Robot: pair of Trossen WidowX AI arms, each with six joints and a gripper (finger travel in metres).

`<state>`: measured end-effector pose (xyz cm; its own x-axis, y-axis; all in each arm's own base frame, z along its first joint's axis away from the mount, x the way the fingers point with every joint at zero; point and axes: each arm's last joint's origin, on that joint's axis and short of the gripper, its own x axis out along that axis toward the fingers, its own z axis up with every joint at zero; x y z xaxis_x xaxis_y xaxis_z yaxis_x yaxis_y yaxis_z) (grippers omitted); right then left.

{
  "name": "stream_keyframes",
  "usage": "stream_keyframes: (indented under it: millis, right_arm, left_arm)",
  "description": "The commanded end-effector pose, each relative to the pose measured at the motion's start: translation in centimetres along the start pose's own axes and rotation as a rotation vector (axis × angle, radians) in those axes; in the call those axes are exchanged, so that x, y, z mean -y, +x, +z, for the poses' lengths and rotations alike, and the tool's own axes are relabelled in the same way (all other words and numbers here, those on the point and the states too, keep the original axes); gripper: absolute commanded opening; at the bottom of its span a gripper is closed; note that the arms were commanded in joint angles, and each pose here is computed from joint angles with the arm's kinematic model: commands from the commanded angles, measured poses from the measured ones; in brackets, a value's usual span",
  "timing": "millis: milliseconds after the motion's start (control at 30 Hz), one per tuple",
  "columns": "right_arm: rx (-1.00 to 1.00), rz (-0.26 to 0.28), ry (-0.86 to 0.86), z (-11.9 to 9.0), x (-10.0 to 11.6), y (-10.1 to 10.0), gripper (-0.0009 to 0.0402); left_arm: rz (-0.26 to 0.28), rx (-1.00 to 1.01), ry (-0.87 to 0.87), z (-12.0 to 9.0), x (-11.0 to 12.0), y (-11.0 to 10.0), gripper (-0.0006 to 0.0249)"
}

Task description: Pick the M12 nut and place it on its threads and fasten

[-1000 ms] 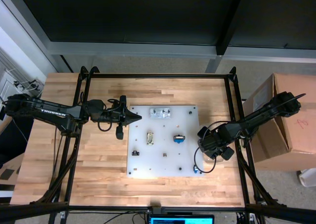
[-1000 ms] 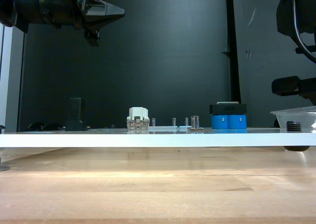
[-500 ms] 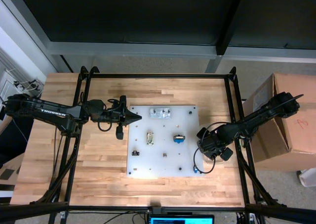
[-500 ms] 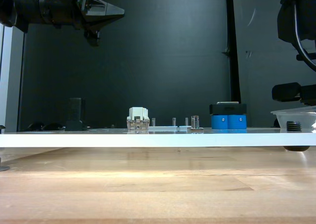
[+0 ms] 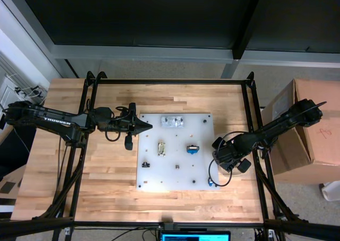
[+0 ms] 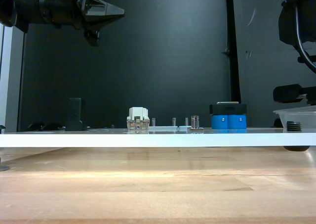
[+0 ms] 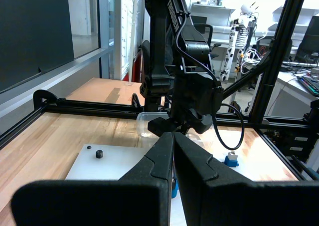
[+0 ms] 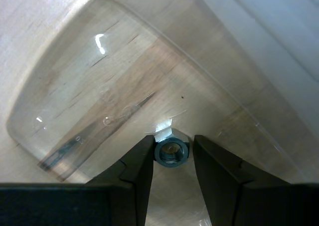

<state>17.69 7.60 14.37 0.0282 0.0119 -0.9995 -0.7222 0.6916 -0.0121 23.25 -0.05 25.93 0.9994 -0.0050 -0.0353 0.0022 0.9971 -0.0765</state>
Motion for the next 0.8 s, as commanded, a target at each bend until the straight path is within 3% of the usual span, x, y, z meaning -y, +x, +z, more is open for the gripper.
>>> stream_keyframes:
  millis: [33,433,800]
  right_arm:
    - [0.001,0.001,0.000,0.0,0.0,0.0,0.0081]
    - [0.013,-0.004,0.000,0.2,0.1,-0.5,0.0009]
    - [0.019,-0.009,-0.014,1.3,0.2,-5.1,0.0005]
  left_arm:
    - [0.000,0.000,0.000,0.0,0.0,0.0,0.0000]
    - [0.000,0.000,0.000,0.0,0.0,0.0,0.0000]
    - [0.000,0.000,0.000,0.0,0.0,0.0,0.0000]
